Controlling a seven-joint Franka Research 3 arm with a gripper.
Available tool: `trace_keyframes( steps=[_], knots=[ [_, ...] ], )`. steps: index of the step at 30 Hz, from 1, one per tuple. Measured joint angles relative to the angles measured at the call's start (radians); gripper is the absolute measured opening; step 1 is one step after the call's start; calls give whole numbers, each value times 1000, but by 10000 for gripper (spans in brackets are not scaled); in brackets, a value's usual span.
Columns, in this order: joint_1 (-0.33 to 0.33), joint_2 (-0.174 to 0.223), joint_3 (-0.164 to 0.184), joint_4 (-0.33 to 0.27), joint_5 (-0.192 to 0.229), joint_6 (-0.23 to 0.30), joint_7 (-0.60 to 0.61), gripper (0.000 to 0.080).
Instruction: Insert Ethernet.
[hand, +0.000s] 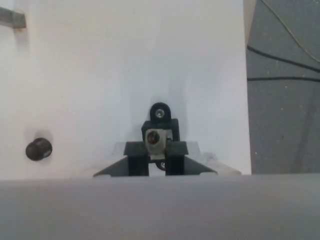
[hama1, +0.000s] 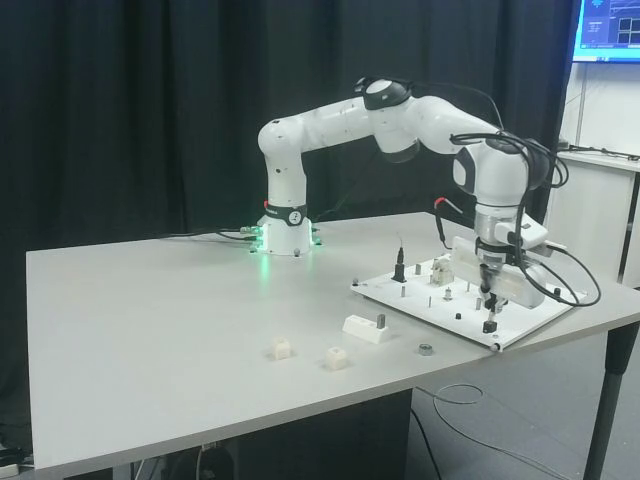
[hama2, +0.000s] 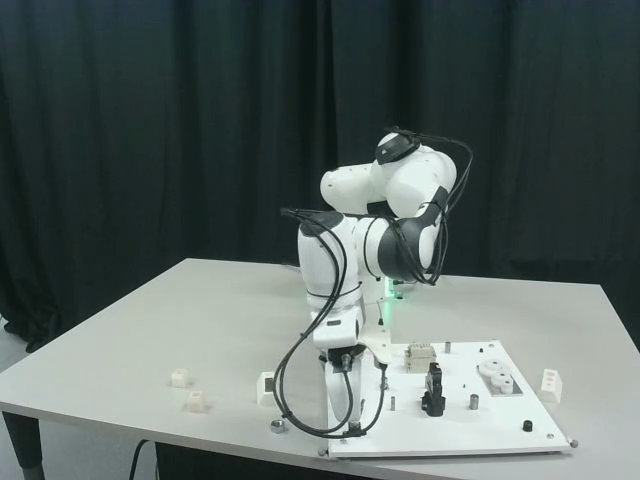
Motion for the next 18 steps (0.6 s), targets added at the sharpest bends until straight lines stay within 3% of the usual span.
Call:
trace_keyframes(
  steps=[18],
  knots=[
    [-14,-6,1,0,-2,-10,3,66]
  ],
)
